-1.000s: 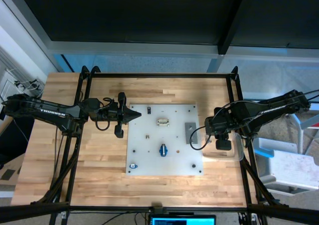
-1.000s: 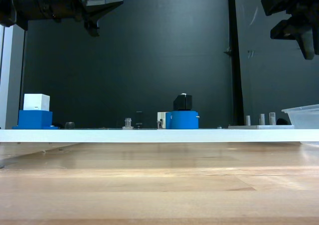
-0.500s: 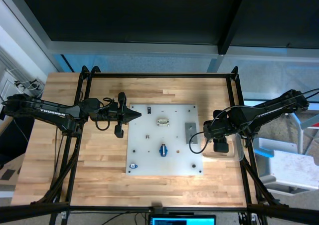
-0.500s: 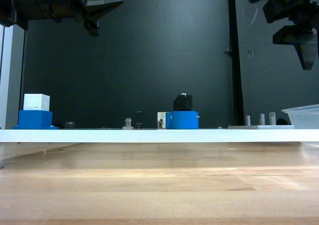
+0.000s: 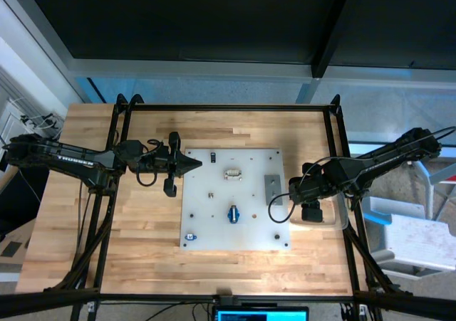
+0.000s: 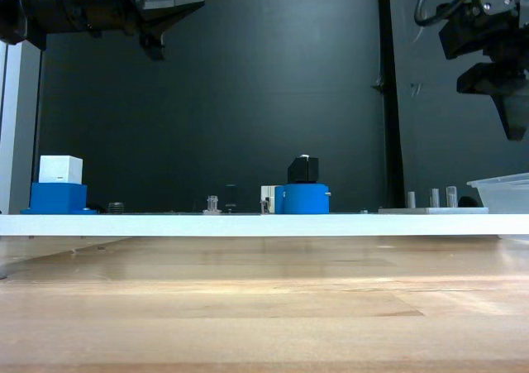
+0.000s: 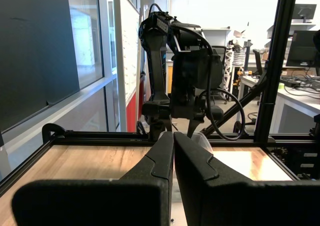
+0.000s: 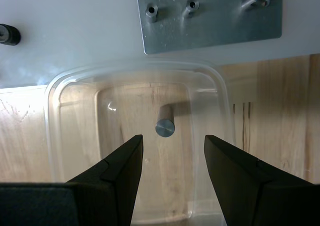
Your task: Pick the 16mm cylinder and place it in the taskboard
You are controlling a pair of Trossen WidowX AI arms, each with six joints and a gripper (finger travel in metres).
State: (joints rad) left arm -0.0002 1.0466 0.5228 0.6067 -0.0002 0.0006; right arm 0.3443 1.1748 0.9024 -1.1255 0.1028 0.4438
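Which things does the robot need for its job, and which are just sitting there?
Needed: 16mm cylinder in the clear tray; taskboard; right gripper, open above the cylinder.
Just there: left gripper, shut, parked high by the taskboard's left edge; blue knob; grey metal block.

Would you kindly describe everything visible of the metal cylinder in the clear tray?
The cylinder is a grey metal pin with a flat round end. It seems to stand upright on the floor of the clear tray, alone and untouched. The right gripper hangs above it, fingers open to either side. The left gripper is parked, shut, high by the taskboard's left edge.
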